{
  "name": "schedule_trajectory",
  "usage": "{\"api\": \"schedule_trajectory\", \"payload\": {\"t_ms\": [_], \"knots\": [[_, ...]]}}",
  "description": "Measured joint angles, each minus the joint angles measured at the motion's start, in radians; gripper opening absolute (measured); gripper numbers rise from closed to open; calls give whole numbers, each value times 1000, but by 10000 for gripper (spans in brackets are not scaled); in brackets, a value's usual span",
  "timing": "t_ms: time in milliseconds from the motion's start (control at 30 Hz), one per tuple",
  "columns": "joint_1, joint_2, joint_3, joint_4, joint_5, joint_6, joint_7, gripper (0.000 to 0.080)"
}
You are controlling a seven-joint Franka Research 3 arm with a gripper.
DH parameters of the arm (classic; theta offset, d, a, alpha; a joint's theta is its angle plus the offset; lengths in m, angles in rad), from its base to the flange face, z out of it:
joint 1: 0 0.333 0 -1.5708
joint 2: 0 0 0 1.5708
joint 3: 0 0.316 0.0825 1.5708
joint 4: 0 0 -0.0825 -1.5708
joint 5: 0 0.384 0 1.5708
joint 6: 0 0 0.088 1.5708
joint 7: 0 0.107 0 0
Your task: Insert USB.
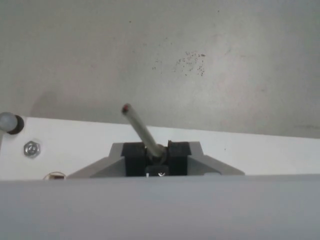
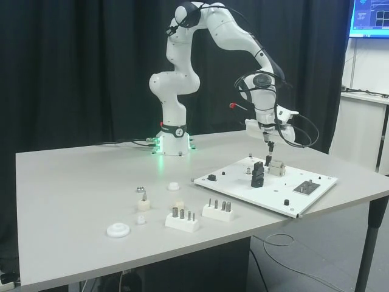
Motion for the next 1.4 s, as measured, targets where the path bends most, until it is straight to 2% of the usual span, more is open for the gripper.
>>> {"api": "schedule_trajectory", "payload": {"t_ms": [533,1400], "knots": [[0,-9,-24,-7,-3,2,0,91],[1,-10,-25,-16,-3,35,0,91]]}}
